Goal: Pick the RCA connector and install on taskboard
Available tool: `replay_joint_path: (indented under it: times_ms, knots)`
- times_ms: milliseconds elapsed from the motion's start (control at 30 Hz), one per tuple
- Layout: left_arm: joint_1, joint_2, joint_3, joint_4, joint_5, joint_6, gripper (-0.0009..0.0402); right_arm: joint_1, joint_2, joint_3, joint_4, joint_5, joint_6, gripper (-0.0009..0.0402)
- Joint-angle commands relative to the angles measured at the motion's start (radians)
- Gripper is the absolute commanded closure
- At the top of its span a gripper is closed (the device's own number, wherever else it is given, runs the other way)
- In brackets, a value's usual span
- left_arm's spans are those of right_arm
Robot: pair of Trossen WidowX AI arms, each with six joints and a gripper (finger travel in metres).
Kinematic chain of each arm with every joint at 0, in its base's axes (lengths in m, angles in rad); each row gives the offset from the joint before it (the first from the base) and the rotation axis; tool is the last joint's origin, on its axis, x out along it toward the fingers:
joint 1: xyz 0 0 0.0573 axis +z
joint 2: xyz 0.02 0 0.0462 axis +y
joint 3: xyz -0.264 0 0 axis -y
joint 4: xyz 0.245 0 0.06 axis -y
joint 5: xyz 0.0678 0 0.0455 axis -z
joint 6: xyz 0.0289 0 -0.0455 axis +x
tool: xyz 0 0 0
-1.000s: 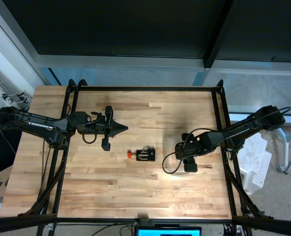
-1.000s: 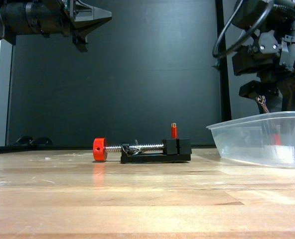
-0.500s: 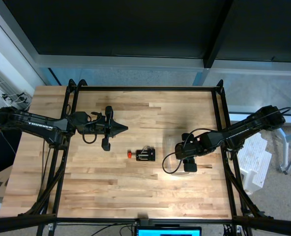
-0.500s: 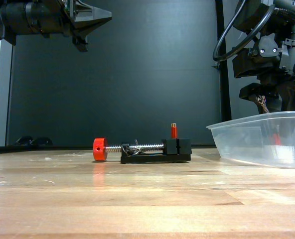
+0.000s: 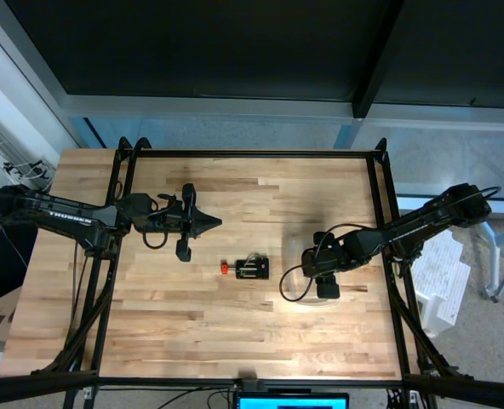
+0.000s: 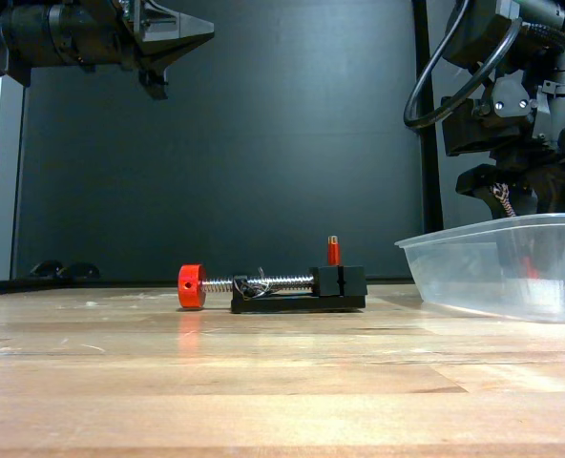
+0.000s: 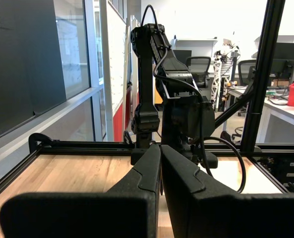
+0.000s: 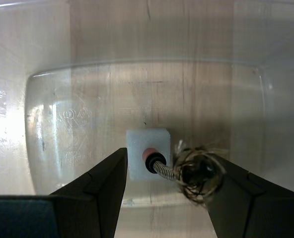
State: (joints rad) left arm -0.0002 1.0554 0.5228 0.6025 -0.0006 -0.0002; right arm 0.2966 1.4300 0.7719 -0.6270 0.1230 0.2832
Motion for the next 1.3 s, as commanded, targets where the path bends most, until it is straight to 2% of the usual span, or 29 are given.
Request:
replay_joint_path:
  times_ms: [33,567,1300]
  knots:
    - [0.000,0.000,0.000,0.000,0.000,0.000,0.0393,0.001,0.000,0.001,0.000,0.000,0.001,0.0215]
    - [0.000,0.000,0.000,0.000,0.000,0.000,0.0393,0.000,-0.001,0.001,-0.002,-0.001,0.001,0.0295]
    - [0.000,0.000,0.000,0.000,0.000,0.000,0.0393,0.000,-0.001,0.001,-0.005,-0.001,0.000,0.0375]
